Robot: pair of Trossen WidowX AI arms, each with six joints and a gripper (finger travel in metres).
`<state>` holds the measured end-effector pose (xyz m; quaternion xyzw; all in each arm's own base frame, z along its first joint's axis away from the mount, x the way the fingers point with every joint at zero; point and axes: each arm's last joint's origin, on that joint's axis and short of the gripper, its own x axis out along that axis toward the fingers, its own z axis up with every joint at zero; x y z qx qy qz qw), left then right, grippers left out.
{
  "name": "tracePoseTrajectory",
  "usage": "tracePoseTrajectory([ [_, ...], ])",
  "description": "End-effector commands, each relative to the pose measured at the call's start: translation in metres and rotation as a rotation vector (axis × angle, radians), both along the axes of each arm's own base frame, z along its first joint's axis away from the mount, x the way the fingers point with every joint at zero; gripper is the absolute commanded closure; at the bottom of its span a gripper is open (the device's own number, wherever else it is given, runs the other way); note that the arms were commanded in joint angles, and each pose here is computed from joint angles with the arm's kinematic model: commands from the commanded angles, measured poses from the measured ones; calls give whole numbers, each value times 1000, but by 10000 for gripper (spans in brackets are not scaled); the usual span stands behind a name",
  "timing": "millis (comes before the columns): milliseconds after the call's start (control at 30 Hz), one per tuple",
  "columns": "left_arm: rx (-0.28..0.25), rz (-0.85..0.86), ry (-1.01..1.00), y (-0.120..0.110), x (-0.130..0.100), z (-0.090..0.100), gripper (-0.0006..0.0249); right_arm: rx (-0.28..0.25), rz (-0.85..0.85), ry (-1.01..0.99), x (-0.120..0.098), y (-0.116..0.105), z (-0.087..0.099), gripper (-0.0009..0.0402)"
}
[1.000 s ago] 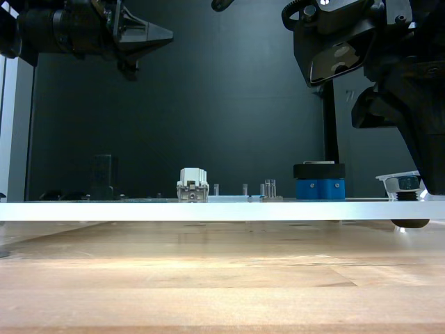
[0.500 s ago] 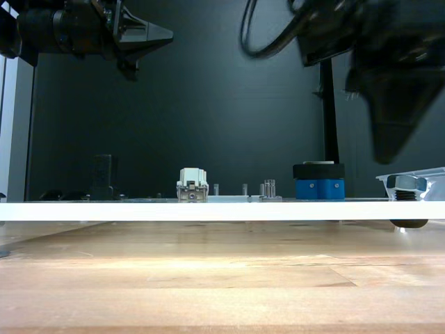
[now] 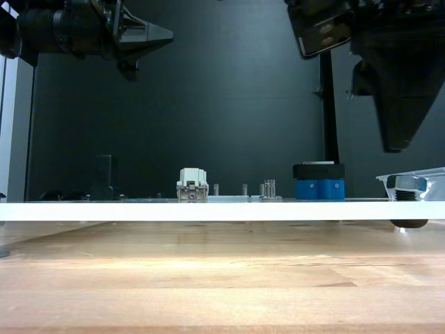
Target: Unfasten the M12 nut and place it in the container
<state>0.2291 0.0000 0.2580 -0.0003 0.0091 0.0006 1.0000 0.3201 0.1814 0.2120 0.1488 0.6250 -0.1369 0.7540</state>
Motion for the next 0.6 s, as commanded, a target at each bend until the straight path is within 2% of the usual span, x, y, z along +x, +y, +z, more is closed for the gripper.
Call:
tracePoseTrajectory([
  [33,0,0,-2,0,0,0,243,10,13,-9,2,3,-3,224],
  [133,0,0,1,0,0,0,243,10,-11,-2,3,4,-7,179],
  [233,0,0,0,0,0,0,243,16,-46,0,2,4,-7,155],
  [600,0,0,0,0,0,0,243,22,-90,-4,4,5,-10,163],
])
